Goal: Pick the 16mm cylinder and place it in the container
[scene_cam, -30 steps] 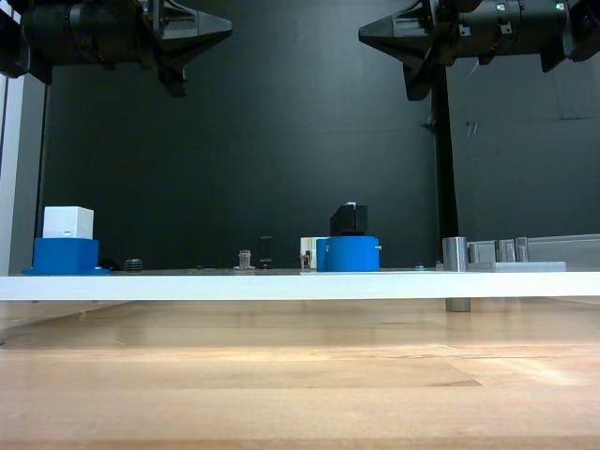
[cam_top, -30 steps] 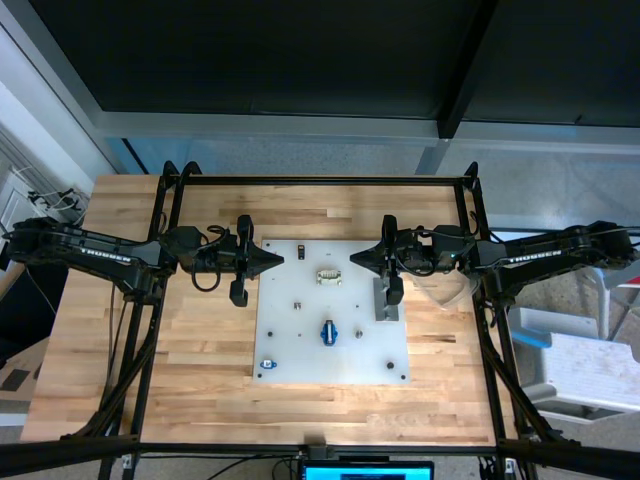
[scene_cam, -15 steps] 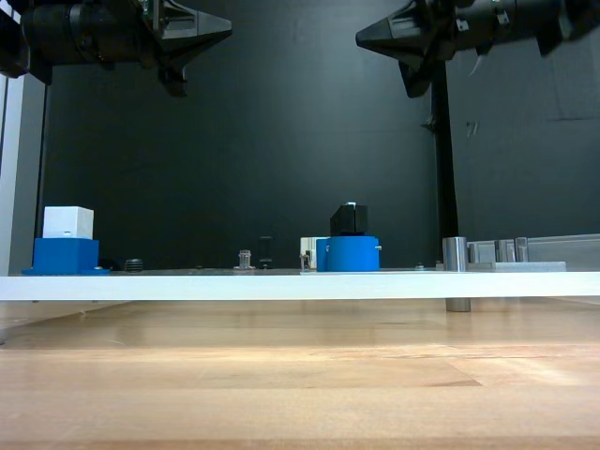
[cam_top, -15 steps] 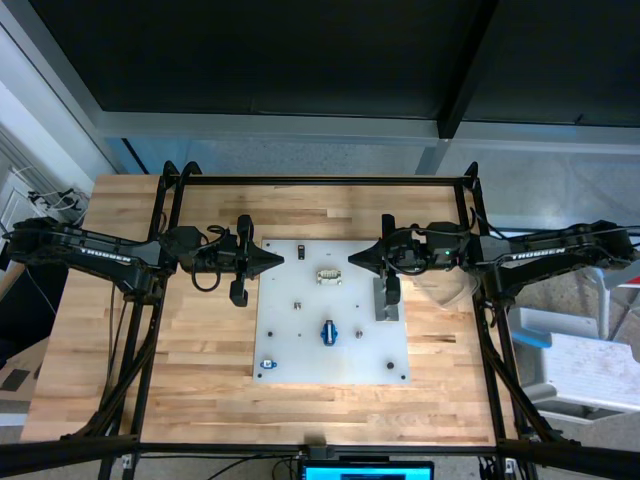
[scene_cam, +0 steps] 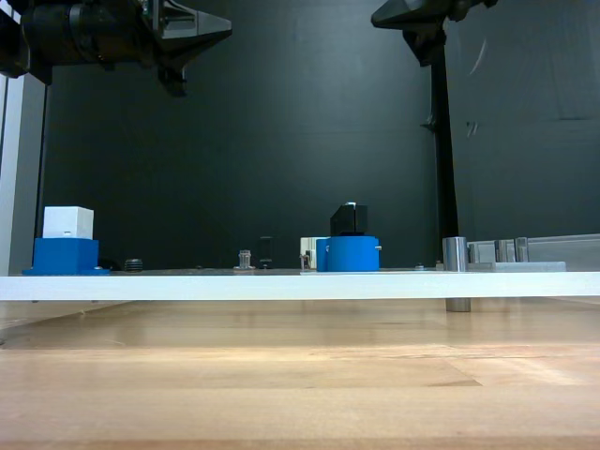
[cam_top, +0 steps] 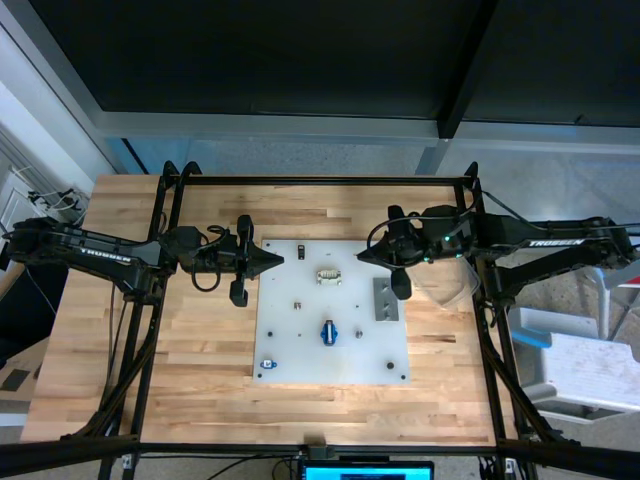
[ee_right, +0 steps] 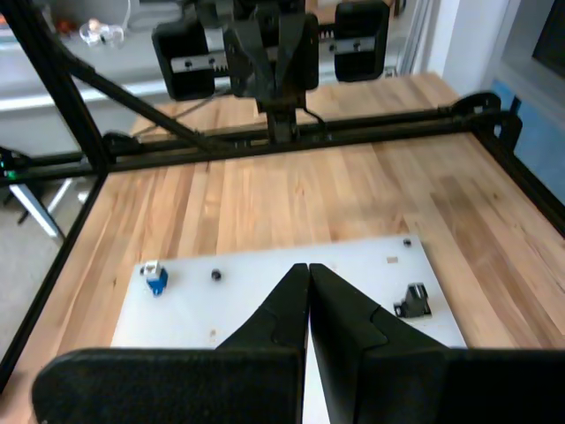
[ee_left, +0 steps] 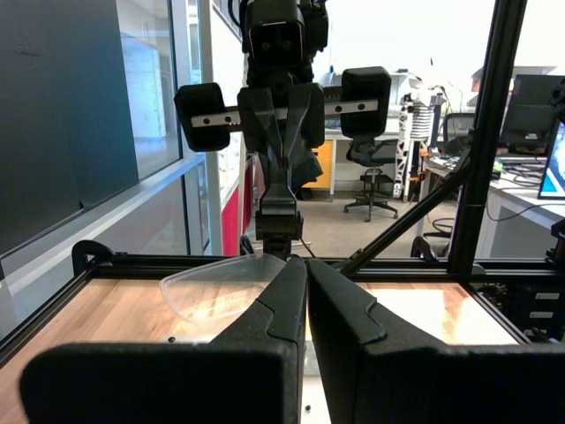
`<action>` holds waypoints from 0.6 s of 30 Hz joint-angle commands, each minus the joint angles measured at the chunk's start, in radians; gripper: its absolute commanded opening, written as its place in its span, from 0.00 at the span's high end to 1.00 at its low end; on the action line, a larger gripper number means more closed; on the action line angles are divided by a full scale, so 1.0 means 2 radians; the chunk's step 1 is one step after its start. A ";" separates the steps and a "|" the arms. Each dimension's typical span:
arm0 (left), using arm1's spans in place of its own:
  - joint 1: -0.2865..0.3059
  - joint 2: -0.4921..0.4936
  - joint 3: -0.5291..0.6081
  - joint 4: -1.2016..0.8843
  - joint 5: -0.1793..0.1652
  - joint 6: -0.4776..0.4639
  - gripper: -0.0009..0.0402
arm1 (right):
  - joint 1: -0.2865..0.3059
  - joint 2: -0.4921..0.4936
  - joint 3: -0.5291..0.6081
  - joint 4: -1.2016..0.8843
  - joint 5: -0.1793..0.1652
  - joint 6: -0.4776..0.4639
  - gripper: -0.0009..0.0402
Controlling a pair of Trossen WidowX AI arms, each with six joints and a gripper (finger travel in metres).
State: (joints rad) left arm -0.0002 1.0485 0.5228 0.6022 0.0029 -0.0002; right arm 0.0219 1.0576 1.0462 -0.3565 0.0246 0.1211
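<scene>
The 16mm cylinder (cam_top: 358,334) is a tiny silvery peg standing on the white board (cam_top: 290,350) just right of the blue part (cam_top: 327,332). In the low view, the cylinder (scene_cam: 455,253) is upright. The clear container (cam_top: 447,287) sits off the board's right edge, below the right arm. My right gripper (cam_top: 362,258) hovers high over the board's far right part, shut and empty; in its wrist view the gripper (ee_right: 308,267) has its fingers meeting. My left gripper (cam_top: 272,258) hangs above the board's left edge, shut on nothing, as the left wrist view (ee_left: 306,261) shows.
A grey rectangular block (cam_top: 385,298) lies on the board between the cylinder and the container. A small blue-and-white piece (cam_top: 266,365) sits at the board's near left, and a white connector (cam_top: 329,276) at the far middle. Black frame rails (cam_top: 320,181) border the table.
The right gripper has risen and swung back toward the far right, uncovering the grey block. The left arm has not moved.
</scene>
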 commanded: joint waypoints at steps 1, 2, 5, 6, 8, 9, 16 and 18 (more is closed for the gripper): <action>0.000 0.000 0.000 0.000 0.000 0.000 0.98 | 0.000 0.003 0.021 -0.040 0.001 0.001 0.98; 0.000 0.000 0.000 0.000 0.000 0.000 0.98 | 0.000 0.007 0.029 -0.054 0.001 0.001 0.98; 0.000 0.000 0.000 0.000 0.000 0.000 0.98 | 0.000 0.016 0.051 -0.098 0.001 0.003 0.98; 0.000 0.000 0.000 0.000 0.000 0.000 0.98 | 0.000 0.019 0.059 -0.114 0.001 0.004 0.98; 0.000 0.000 0.000 0.000 0.000 0.000 0.98 | 0.000 0.030 0.075 -0.147 0.001 0.009 0.98; 0.000 0.000 0.000 0.000 0.000 0.000 0.98 | 0.001 0.035 0.084 -0.164 0.001 0.010 0.98; 0.000 0.000 0.000 0.000 0.000 0.000 0.98 | 0.007 0.070 0.127 -0.253 -0.001 0.008 0.98; 0.000 0.000 0.000 0.000 0.000 0.000 0.98 | 0.009 0.077 0.132 -0.268 -0.002 0.008 0.98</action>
State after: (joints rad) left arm -0.0002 1.0485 0.5224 0.6022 0.0029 -0.0002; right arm 0.0380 1.2037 1.3037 -0.8757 0.0227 0.1368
